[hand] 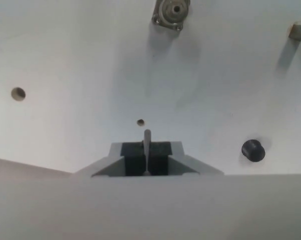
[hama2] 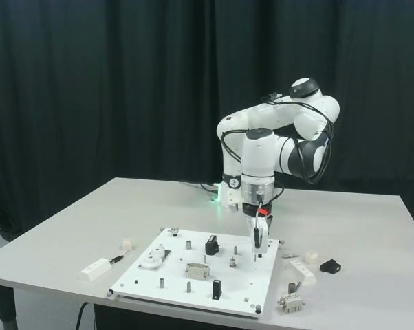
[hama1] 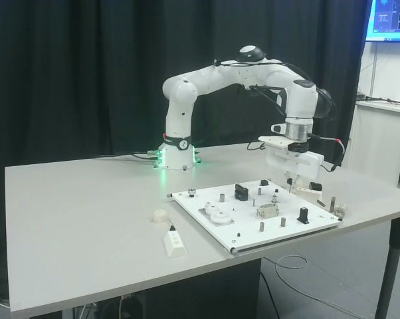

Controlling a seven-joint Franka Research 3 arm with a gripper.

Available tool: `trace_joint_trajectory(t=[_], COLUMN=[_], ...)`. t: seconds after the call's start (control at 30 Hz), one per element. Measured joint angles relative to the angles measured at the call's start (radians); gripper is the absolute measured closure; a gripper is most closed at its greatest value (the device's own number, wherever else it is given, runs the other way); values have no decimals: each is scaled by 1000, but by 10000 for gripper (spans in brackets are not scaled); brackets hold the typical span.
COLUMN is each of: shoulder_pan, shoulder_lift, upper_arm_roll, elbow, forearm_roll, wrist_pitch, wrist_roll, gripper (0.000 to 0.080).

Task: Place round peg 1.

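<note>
In the wrist view a thin grey round peg (hand: 147, 139) stands upright between the black pads (hand: 133, 157) of my gripper (hand: 146, 161), which is shut on it. The peg's tip hangs a little short of a small round hole (hand: 140, 122) in the white board (hand: 80, 60). In the first room view the gripper (hama1: 291, 178) hovers over the board's far right part (hama1: 206, 199), peg (hama1: 290, 187) pointing down. From the second room view the gripper (hama2: 256, 240) and peg (hama2: 254, 253) are just above the board (hama2: 145, 278).
Near the peg on the board are a black knob (hand: 253, 150), a metal connector (hand: 171, 12), a larger hole (hand: 18, 93) and other upright pegs. Off the board lie a white block (hama1: 174, 243), a small white piece (hama1: 159, 214) and loose parts (hama2: 331, 265) to its other side.
</note>
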Motion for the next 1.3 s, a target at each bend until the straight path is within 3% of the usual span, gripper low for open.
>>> trace_joint_trajectory(t=[0.63,1.3], shoulder_pan=[7,24], shoulder_lift=[0,0], upper_arm_roll=[-2,15], elbow=[4,86], forearm_roll=[0,14], wrist_pitch=[0,12], wrist_roll=[-1,34], gripper=[787,787])
